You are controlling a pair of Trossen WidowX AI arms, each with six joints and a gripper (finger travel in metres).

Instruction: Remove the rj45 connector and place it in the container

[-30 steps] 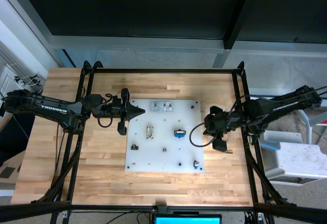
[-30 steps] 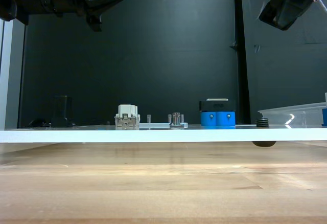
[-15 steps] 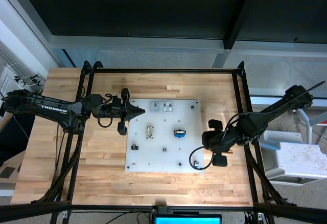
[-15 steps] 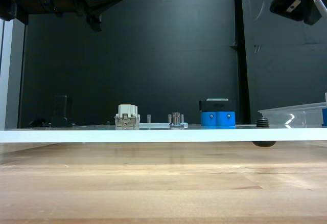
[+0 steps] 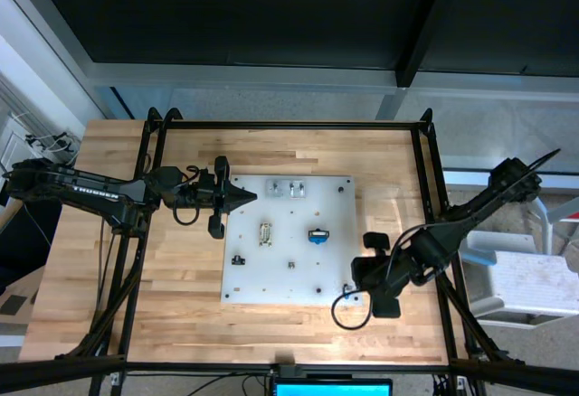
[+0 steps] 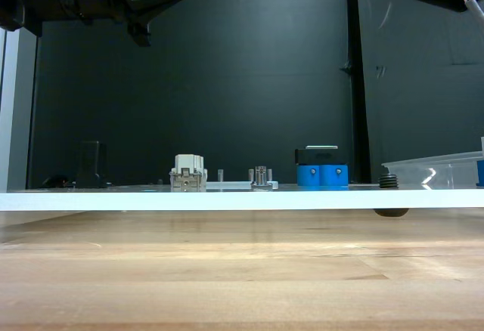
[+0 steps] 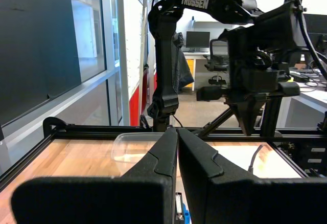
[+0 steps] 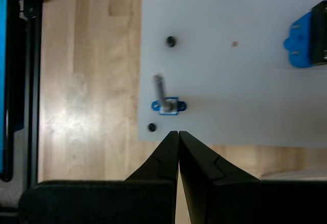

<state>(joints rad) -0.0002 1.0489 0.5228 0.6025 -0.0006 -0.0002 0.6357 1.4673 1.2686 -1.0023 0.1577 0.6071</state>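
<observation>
RJ45 connector (image 8: 168, 106) sits at the board's (image 5: 271, 269) near-right corner. Left gripper (image 7: 177, 130), closed, hangs over the left edge. Right gripper (image 8: 178, 134), closed, hovers near the RJ45 connector; descending unopened, it would likely strike it. Container (image 6: 439, 171) stands right of the board.

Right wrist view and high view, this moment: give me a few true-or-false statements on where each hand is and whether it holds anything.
1. The right hand hovers by the near right corner of the white board, shut and empty. True.
2. The right hand grips the small blue-based connector. False: the connector sits on the board, apart from the fingertips.
3. The left hand hangs over the board's left edge. True.
4. The left hand is wide open. False: its fingers are shut together, with nothing between them.
</observation>
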